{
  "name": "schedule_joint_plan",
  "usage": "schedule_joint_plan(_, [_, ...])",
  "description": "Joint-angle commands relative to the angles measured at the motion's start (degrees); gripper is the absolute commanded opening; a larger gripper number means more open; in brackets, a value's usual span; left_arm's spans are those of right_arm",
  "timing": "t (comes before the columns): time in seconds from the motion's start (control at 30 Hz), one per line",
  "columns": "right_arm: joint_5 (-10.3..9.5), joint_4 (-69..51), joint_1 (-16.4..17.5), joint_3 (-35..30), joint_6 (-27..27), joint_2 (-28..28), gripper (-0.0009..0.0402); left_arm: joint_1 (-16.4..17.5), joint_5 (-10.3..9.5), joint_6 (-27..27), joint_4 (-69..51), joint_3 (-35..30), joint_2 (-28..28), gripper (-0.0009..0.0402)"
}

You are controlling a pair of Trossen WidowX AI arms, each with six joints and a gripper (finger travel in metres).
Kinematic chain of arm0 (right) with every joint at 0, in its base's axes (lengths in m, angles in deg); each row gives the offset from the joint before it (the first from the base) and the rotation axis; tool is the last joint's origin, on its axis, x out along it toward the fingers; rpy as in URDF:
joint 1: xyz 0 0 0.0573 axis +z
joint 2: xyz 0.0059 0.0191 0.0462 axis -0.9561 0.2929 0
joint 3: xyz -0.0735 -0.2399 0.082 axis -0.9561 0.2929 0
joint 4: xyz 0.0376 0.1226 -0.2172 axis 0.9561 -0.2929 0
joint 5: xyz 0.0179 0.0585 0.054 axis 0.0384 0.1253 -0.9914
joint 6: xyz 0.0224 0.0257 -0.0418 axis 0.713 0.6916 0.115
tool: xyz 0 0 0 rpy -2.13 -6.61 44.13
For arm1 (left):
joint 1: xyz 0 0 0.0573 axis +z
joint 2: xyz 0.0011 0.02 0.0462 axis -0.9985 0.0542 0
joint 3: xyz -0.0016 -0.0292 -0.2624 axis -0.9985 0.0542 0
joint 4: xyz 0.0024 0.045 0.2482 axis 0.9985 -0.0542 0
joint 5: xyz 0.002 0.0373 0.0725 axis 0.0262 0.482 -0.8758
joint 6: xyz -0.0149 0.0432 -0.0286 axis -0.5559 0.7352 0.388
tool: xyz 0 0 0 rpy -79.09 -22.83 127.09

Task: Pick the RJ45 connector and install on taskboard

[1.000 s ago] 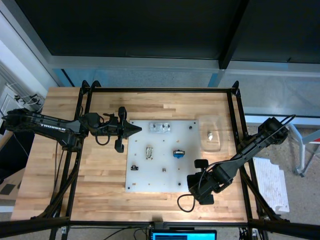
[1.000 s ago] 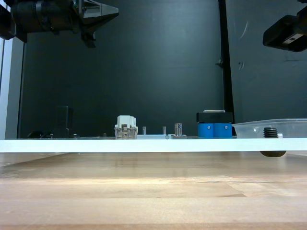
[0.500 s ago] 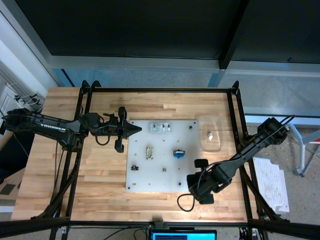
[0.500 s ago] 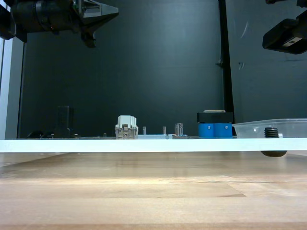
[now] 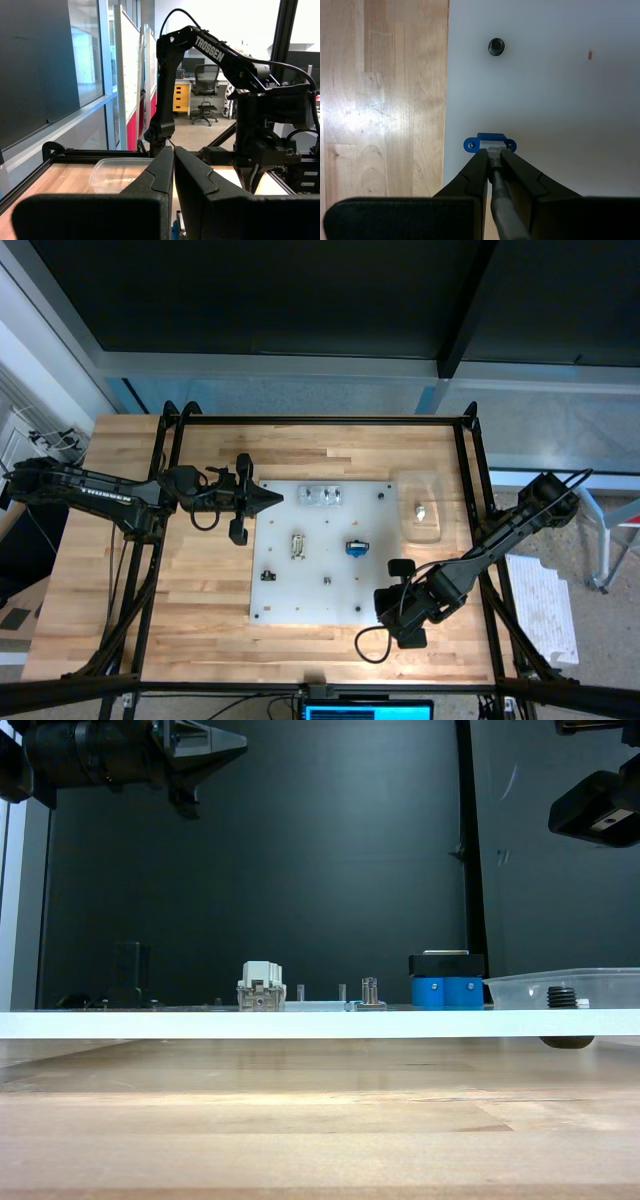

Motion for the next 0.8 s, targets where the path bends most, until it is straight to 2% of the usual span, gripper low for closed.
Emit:
schedule_joint_plan(0.03, [-0.46, -0.1, 0.0, 0.2, 0.1, 0.5, 0.0000, 0.0, 0.02, 0.0, 0.0, 0.0, 0.0, 0.0000])
schedule_joint_plan(0.37, [-0.48, -0.3, 0.0, -0.5, 0.3, 0.3, 0.0000, 0.0, 0.02, 0.0, 0.0, 0.0, 0.0, 0.0000])
schedule_joint_plan(0.5, [-1.64, -0.1, 0.0, -0.5, 1.3, 0.2, 0.0004, 0.0, 0.02, 0.0, 0.0, 0.0, 0.0, 0.0000])
schedule_joint_plan(0.8, [-1.77, 0.2, 0.0, -0.5, 2.4, -0.1, 0.0063, 0.0, 0.02, 0.0, 0.0, 0.0, 0.0, 0.0000])
